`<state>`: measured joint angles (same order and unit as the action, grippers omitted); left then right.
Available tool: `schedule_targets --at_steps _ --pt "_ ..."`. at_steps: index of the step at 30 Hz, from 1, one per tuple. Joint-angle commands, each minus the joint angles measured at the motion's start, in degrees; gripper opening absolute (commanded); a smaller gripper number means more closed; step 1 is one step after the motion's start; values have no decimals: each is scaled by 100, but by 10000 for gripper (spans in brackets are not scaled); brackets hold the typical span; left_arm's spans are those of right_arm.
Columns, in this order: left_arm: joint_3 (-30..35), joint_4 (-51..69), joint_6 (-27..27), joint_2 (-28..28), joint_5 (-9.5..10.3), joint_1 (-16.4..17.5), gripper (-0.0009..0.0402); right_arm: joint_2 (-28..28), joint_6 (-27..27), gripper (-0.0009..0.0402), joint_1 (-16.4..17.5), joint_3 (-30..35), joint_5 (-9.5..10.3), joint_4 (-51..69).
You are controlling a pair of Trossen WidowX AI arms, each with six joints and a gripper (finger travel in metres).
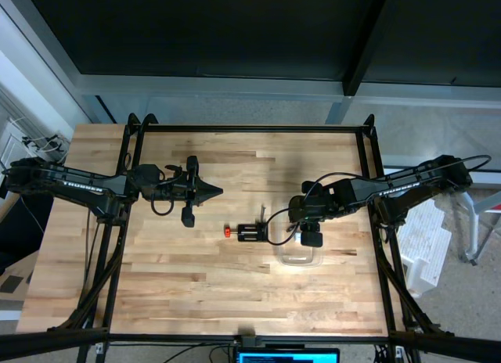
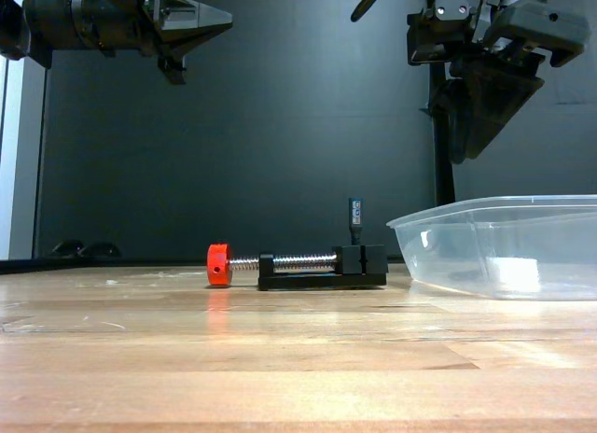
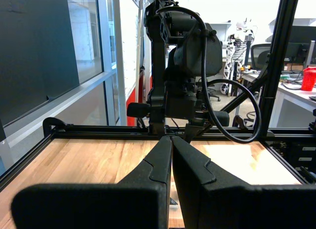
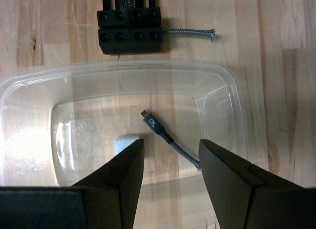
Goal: Remove the USB-C connector from taskboard and place in the container
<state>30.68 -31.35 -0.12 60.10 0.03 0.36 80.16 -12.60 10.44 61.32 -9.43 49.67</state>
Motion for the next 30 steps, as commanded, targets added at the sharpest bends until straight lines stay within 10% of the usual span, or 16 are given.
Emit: schedule_targets --at_steps 1,15,19,24,30 --pt "2 0 0 0 0 0 0 -142 4 148 -2 2 7 -337" --pt "2 0 0 2 0 0 0 -1211 713 -5 -225 -188 125 -1746" --pt "2 -2 0 2 0 0 0 -1434 743 -1 -380 -378 208 -2404" --pt "2 0 0 2 0 0 0 -1633 863 0 -717 -785 809 -3550" --pt "2 0 0 2 0 0 0 -1786 1069 0 -831 -1132 837 -4371"
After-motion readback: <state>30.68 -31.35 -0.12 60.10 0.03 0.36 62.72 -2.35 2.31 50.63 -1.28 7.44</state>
